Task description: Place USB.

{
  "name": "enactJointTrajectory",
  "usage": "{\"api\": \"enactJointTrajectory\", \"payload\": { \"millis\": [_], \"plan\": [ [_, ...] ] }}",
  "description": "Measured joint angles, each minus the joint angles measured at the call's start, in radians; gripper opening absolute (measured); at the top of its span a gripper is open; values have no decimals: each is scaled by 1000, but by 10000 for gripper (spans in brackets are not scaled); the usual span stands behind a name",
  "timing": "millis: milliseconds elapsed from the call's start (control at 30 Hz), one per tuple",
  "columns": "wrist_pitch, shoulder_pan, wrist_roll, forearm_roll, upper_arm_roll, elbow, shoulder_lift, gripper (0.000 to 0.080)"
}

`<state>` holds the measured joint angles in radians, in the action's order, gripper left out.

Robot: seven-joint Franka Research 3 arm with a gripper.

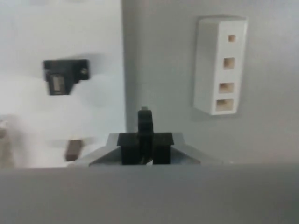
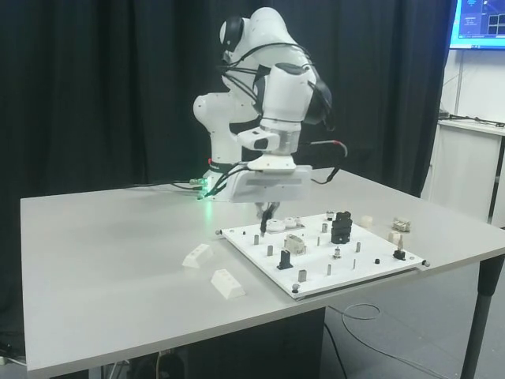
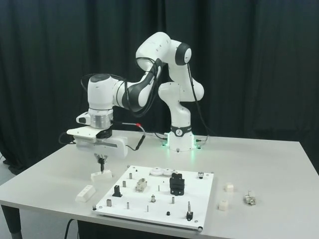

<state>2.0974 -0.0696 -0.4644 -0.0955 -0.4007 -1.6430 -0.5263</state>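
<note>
My gripper (image 1: 145,145) is shut on a small black USB plug (image 1: 145,122) that sticks out past the fingertips. In the wrist view a white socket block (image 1: 219,65) with several square openings lies on the grey table, off to one side of the plug. The white assembly board (image 1: 46,37) begins on the other side. In the room views the gripper (image 2: 264,215) (image 3: 102,162) hangs low by the board's (image 2: 379,268) (image 3: 199,199) corner, close above and beside the white socket block (image 2: 197,255) (image 3: 101,175), not touching it.
A second white block (image 2: 227,283) (image 3: 85,193) lies nearer the table's front edge. The board carries a black connector (image 1: 65,75), a taller black part (image 3: 175,184) and several pegs. Small white pieces (image 3: 229,187) and a metal part (image 3: 249,199) lie beyond the board.
</note>
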Motion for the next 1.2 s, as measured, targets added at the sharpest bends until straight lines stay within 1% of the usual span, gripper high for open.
{"api": "enactJointTrajectory", "payload": {
  "millis": [300, 600, 900, 933, 1100, 1133, 1200],
  "plan": [
    [42, 32, 39, -7, 2, -14, -41, 50],
    [100, 49, 64, -32, 12, -37, -71, 50],
    [115, 56, 64, -47, 13, -40, -91, 50],
    [115, 57, 64, -50, 13, -40, -92, 239],
    [119, 62, 64, -54, 13, -40, -93, 239],
    [120, 63, 64, -54, 13, -40, -93, 585],
    [122, 64, 64, -54, 13, -40, -93, 585]
  ]
}}
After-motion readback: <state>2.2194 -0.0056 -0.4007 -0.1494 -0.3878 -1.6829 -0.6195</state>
